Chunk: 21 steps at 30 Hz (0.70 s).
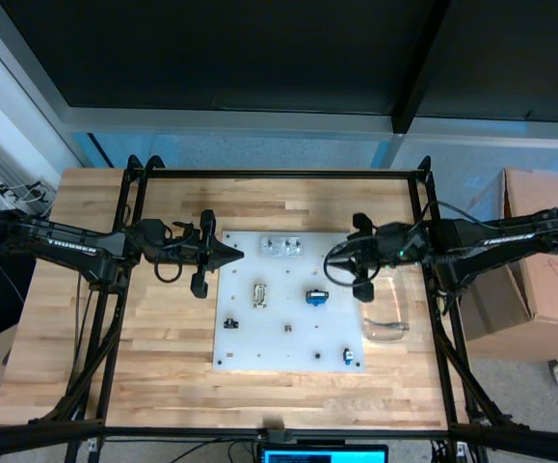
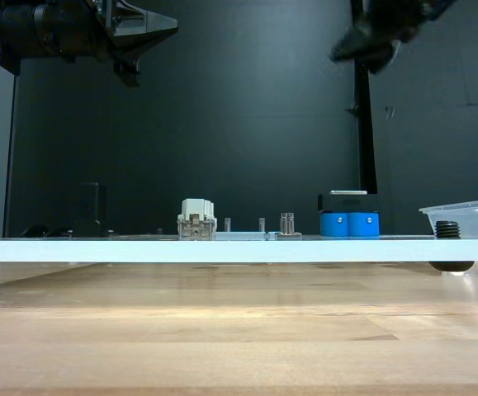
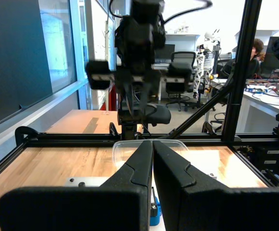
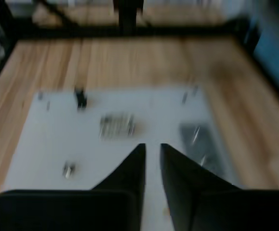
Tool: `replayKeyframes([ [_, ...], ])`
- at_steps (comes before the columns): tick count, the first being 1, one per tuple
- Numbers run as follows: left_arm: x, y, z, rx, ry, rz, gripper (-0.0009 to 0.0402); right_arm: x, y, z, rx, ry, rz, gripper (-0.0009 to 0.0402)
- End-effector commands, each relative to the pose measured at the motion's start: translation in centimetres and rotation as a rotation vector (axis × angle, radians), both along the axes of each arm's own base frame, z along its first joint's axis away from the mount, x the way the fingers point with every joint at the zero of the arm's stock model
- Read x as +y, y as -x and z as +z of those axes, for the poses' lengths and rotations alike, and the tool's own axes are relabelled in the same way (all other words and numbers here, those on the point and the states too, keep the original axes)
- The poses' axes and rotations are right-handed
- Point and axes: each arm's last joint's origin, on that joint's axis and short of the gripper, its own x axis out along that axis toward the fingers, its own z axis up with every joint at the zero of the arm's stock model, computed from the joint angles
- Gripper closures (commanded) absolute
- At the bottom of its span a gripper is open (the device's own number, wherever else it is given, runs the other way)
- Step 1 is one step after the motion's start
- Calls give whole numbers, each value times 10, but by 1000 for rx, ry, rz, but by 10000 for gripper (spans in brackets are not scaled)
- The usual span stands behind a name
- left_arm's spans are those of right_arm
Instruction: Remove the RJ45 connector from the taskboard and place in the container
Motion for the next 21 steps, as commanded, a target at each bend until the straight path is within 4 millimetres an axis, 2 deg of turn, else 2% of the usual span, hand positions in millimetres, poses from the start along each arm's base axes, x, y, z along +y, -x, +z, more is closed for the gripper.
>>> replayKeyframes([
  [1,0,0,0,0,0,0,393,-11,-5,3,-98,-17,44,392],
  [9,0,0,0,0,0,0,393,-31,-12,-6,-285,-30,21,393],
  [21,0,0,0,0,0,0,393,-31,-9,-37,-493,-74,48,393],
])
